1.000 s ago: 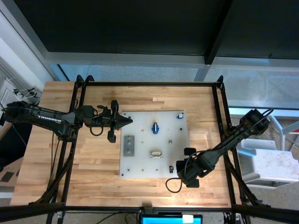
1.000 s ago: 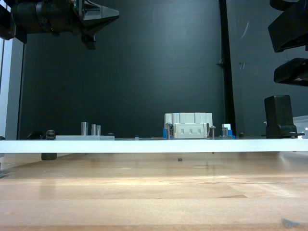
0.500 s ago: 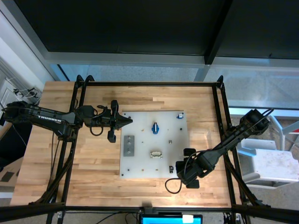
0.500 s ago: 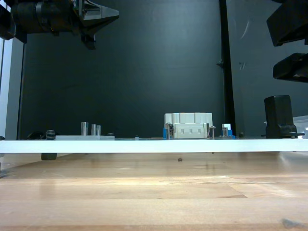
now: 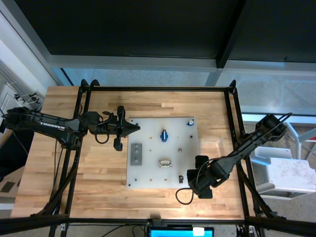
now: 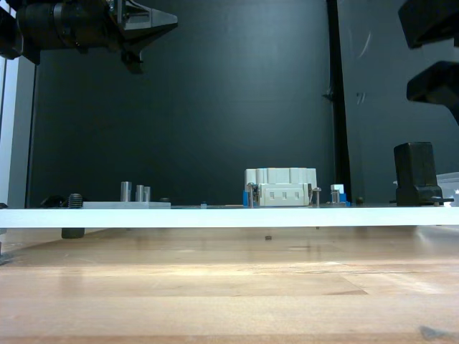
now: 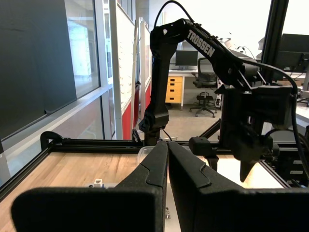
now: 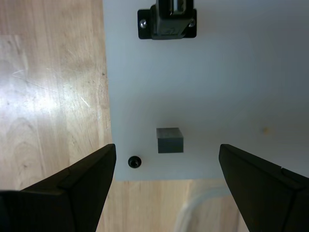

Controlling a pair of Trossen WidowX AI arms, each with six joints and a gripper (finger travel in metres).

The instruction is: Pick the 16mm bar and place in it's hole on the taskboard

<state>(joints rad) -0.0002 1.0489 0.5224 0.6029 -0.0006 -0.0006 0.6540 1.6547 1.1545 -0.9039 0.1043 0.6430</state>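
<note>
High view: the white taskboard (image 5: 148, 173) lies on the wooden table (image 5: 98, 168). The left gripper (image 5: 136, 128) is over the board's far-left corner and the right gripper (image 5: 197, 177) over its near-right corner, next to a black connector (image 5: 180, 178). A grey block (image 5: 136, 154) sits toward the board's left edge, a white connector (image 5: 165, 163) near its middle and a blue part (image 5: 164, 135) toward its far edge. Low view: both grippers hang well above the taskboard (image 6: 215, 216), the left gripper (image 6: 171, 21) drawn to a point and the right gripper (image 6: 430, 61) with its two fingers spread apart. Three metal pegs (image 6: 125, 191) stand upright in the grey block (image 6: 125, 205), and the black connector (image 6: 416, 174) stands at the board's right end. Left wrist view: the fingers of the left gripper (image 7: 167, 143) are pressed together with nothing between them. Right wrist view: the right gripper (image 8: 166, 147) is spread wide and empty, looking straight down on a corner of the taskboard (image 8: 231, 87). Under the gap between its fingers lies a small grey square (image 8: 170, 140), with a black screw (image 8: 134, 162) just beside it and the black connector (image 8: 167, 21) farther in along the board's edge. The 16mm bar is in neither gripper (whether the grey square is the bar in its seat or the empty hole cannot be told, nor whether one of the pegs is the bar).
</note>
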